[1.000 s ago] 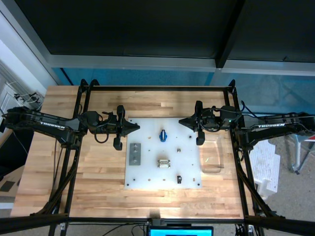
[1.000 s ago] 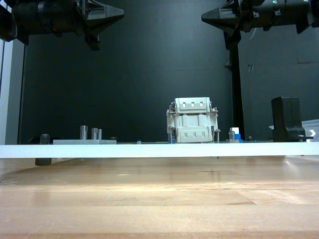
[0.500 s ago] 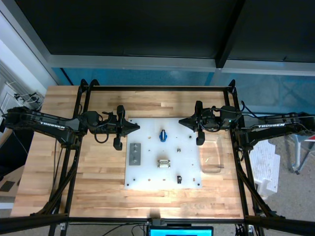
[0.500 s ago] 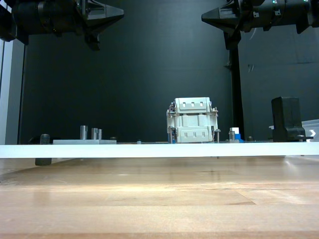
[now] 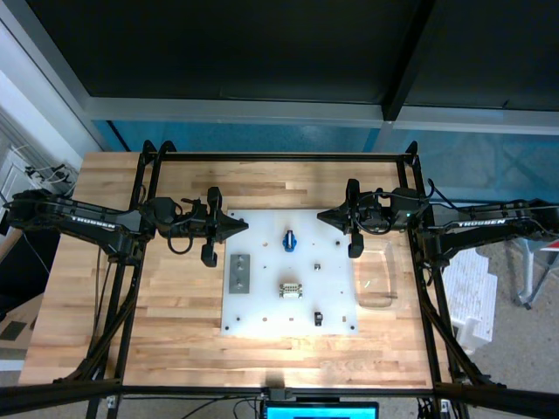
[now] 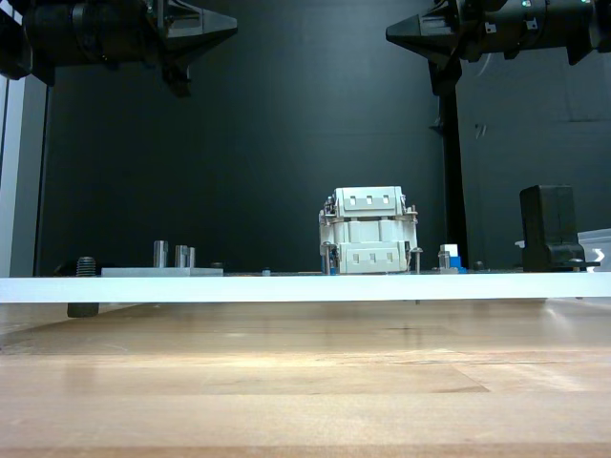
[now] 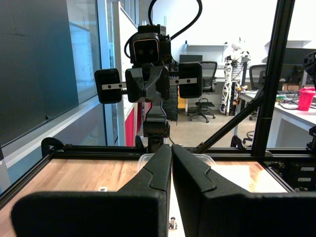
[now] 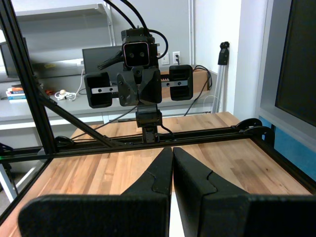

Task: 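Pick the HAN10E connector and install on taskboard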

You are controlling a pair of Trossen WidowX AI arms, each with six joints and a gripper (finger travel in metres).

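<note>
The beige-grey HAN10E connector (image 5: 291, 289) (image 6: 368, 233) stands upright on the white taskboard (image 5: 262, 314) (image 6: 239, 287), near its middle. My left gripper (image 5: 244, 225) (image 6: 232, 26) (image 7: 171, 150) hovers high over the board's far left corner, shut and empty. Over the far right corner, at the same height, my right gripper (image 5: 320, 216) (image 6: 390, 35) (image 8: 172, 151) is shut and empty too. Both point inward, facing each other, well apart from the connector.
On the board are a grey metal block (image 5: 238, 273) (image 6: 162, 270), a blue part (image 5: 290, 239) and a tiny black part (image 5: 319, 318) (image 6: 551, 229). A clear plastic tray (image 5: 378, 279) lies right of the board. Black frame rails (image 5: 279, 158) border the wooden table.
</note>
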